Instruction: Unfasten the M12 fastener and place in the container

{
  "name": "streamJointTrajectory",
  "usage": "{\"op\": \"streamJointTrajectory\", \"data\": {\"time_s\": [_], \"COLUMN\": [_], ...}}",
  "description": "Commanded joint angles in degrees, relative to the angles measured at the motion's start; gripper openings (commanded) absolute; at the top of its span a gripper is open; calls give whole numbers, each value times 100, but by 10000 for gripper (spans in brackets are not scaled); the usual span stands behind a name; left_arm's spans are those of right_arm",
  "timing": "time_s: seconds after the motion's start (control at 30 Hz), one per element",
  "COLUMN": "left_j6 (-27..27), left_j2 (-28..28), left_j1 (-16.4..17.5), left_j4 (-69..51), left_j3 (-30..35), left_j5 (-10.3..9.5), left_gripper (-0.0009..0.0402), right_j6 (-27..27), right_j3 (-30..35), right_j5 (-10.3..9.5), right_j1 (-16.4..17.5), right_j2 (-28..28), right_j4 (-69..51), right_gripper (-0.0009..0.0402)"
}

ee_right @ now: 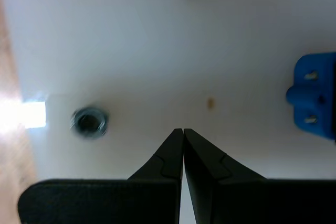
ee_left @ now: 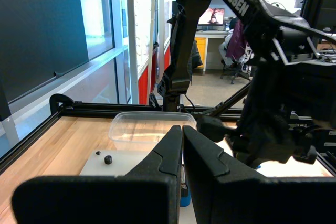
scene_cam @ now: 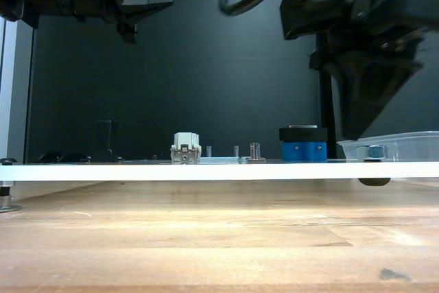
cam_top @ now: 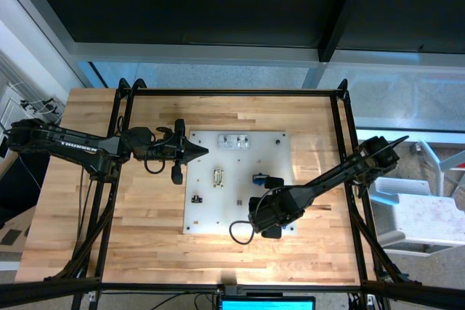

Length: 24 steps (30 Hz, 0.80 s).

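right gripper (ee_right: 183, 129): fingers together, empty, over white board (ee_right: 131, 40). m12 nut (ee_right: 90, 121): on board beside tips, untouched; on its stud or not, cannot tell. container (scene_cam: 411, 143): behind it. left gripper (ee_left: 182, 129): fingers together, raised at board's left edge.

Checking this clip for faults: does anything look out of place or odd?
The right gripper is shut on nothing; the M12 nut sits on the white board beside its tips, not in the container, and I cannot tell whether it is on its stud. The left gripper hangs shut over the board's left edge. Nothing looks damaged.
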Motion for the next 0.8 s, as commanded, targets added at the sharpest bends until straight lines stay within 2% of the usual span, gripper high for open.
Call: {"op": "streamJointTrajectory", "data": {"time_s": [0.03, 0.07, 0.27, 0.3, 0.33, 0.8], "left_j6": [2, 2, 2, 2, 2, 2], "left_j2": [0, 0, 0, 0, 0, 0], "left_j1": [0, 0, 0, 2, 0, 0], "left_j4": [2, 2, 7, 4, 2, 4], "left_j3": [2, 2, 2, 2, 2, 2], "left_j5": [2, 2, 2, 2, 2, 2], "left_gripper": [0, 0, 0, 0, 0, 0], "right_j6": [-9, -31, -212, -256, -308, -374], "right_j3": [149, 203, 476, 487, 483, 284], "right_j5": [-186, -350, -1663, -1847, -1950, -1967], "right_j1": [-7, -9, -9, -9, -7, -22], "right_j2": [-37, -39, -63, -63, -63, 428], "right_j4": [-125, -138, -118, -94, -70, 455], "right_gripper": [0, 0, 0, 0, 0, 0]}}
